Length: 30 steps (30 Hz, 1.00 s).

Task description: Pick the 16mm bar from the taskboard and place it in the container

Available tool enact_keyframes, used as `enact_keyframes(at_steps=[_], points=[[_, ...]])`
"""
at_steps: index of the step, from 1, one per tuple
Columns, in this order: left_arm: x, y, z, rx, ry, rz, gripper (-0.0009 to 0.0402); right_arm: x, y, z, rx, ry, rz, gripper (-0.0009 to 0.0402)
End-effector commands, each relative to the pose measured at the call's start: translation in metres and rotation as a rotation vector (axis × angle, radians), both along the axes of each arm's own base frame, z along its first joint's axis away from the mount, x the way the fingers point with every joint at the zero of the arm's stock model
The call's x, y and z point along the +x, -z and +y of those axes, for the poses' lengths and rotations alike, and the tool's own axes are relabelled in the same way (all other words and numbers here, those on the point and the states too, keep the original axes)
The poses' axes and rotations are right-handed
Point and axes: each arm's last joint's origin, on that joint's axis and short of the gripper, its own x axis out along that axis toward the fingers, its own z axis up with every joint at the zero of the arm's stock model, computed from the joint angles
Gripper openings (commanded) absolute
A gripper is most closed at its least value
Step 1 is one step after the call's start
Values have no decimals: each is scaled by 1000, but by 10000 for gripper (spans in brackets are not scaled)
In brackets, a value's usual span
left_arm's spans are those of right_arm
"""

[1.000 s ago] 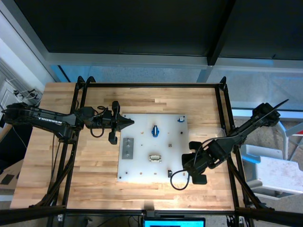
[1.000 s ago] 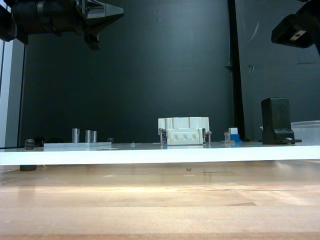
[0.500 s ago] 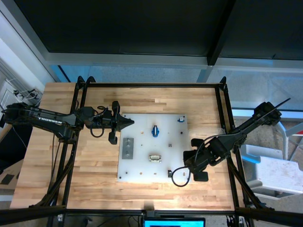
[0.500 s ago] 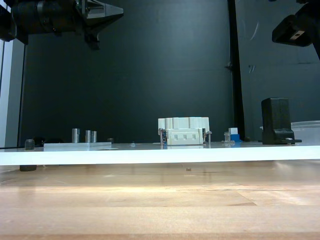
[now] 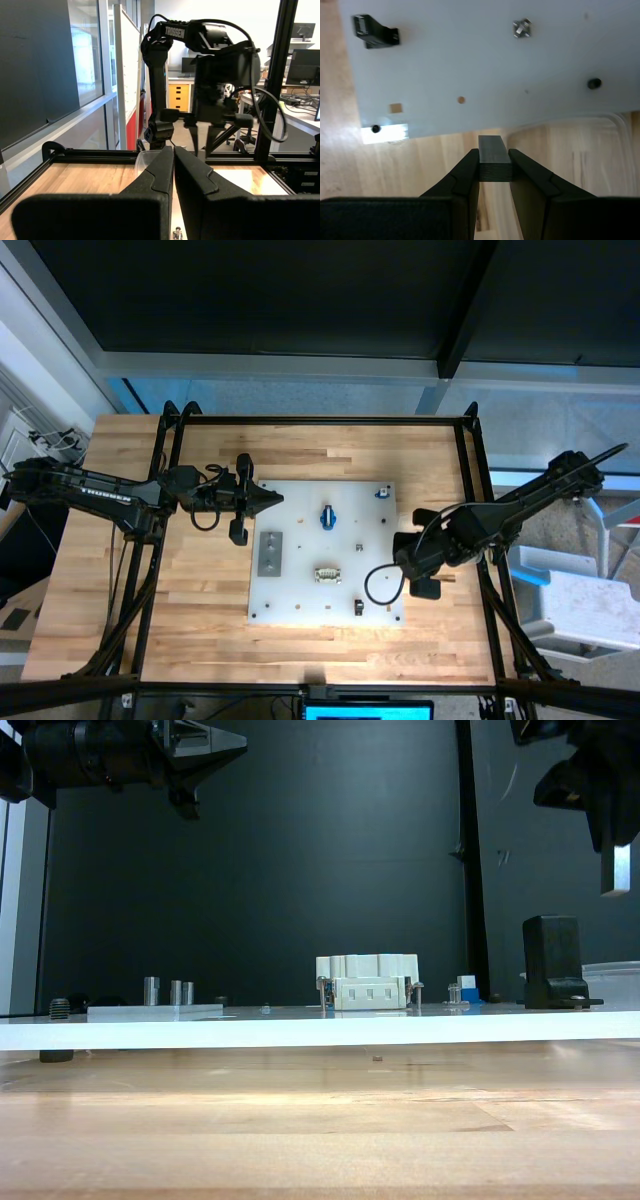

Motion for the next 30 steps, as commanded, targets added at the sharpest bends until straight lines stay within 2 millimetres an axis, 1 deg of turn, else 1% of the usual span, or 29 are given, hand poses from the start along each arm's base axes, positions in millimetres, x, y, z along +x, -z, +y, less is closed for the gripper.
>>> enact_keyframes(at_steps=[1,6,20,30], points=[[0,0,0,0,0,0,0,-5,4,-10,4,27,3,4],[0,0,0,0,0,0,0,-14,6,-26,8,78,-4,4],[0,0,0,0,0,0,0,-34,22,-62,11,227,10,4],[0,0,0,0,0,0,0,-41,33,-75,22,307,45,4]])
